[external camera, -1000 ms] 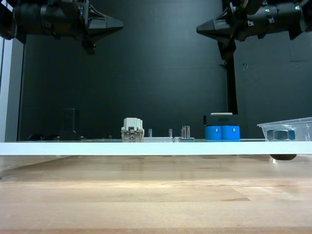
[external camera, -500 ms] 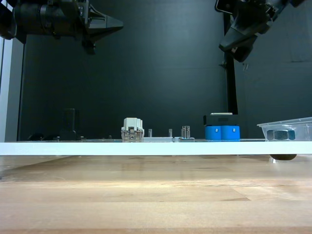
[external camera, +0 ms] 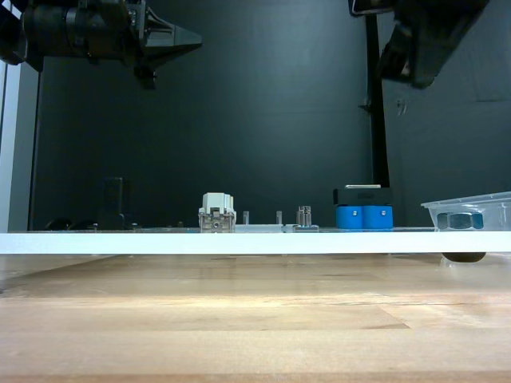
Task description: Unfasten the M12 nut and place it in the container
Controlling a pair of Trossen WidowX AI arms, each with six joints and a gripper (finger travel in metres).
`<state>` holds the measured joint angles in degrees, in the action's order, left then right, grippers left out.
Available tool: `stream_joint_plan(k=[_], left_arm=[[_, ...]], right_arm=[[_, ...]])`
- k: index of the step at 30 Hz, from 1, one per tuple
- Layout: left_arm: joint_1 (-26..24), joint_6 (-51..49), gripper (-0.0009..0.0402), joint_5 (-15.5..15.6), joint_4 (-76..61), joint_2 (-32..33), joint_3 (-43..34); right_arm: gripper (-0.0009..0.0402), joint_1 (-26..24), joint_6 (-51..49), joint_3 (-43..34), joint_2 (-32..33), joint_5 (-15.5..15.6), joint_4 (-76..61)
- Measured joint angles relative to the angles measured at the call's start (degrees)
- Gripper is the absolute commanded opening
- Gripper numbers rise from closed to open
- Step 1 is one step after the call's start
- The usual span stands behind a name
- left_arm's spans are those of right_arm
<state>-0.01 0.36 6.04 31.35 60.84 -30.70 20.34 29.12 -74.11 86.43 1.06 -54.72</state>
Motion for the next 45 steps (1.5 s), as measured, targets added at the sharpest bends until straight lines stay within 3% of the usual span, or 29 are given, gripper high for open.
stream_joint_plan(k=[12, 20, 28, 40, 45], left_arm=[[0.0, 0.0, 0.0000, 0.0, 0.0, 0.0, 0.0], [0.0, 0.0, 0.0000, 0.0, 0.0, 0.0, 0.0], [0.0, 0.0, 0.0000, 0.0, 0.0, 0.0, 0.0], [0.0, 0.0, 0.0000, 0.0, 0.0, 0.0, 0.0], [0.0, 0.0, 0.0000, 0.0, 0.0, 0.0, 0.0]], right_arm=[[0.0000, 5.0, 10.4, -17.3, 9.6, -1.5, -16.0], [0.0012, 5.9, 14.6, -21.0, 11.6, -1.5, -18.6], [0.0064, 6.3, 16.8, -20.8, 12.1, -2.3, -18.4], [0.0179, 6.5, 17.9, -20.7, 18.1, -2.5, -15.6], [0.0205, 6.5, 18.2, -20.7, 20.7, -2.8, -14.1]])
